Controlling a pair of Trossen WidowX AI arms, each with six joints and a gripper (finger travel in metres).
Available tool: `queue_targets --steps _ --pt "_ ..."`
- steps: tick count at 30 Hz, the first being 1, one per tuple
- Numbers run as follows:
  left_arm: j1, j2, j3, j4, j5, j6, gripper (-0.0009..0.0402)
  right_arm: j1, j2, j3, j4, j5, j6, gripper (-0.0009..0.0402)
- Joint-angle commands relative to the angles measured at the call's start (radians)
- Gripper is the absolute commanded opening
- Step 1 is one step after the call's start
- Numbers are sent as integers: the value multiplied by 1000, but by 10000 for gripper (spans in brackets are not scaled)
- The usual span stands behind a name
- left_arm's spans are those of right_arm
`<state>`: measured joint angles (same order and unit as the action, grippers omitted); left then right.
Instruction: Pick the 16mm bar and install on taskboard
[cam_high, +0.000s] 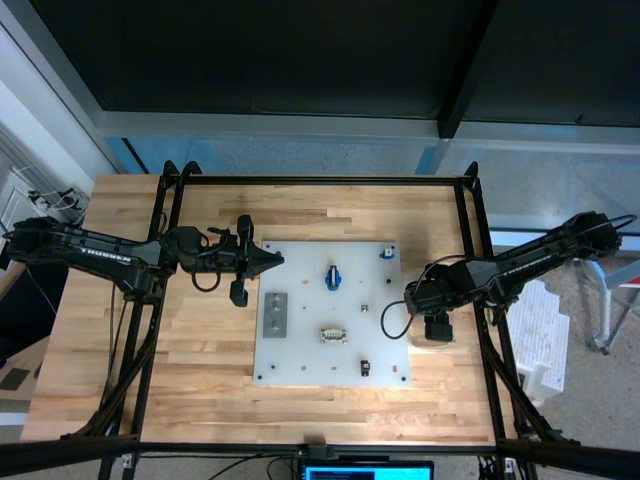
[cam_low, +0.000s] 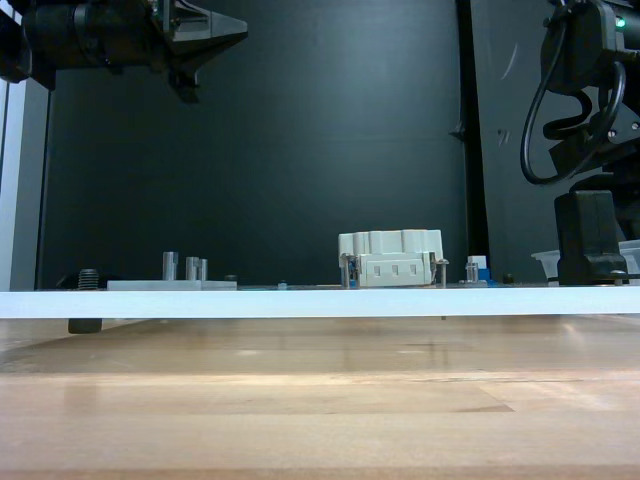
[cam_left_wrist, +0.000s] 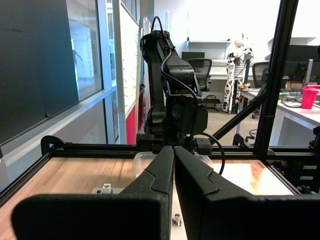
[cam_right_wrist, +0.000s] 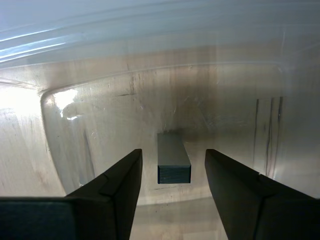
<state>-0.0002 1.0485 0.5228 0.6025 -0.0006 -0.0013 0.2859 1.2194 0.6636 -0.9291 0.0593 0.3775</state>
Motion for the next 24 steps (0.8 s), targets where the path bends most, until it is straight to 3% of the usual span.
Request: queue_targets --steps 1,15,24 --pt "0 0 0 0 0 0 0 0 0 0 0 0 2 142" --pt "0 0 0 0 0 0 0 0 0 0 1 0 8 46" --pt "0 0 0 0 0 0 0 0 -2 5 -4 -1 12 11"
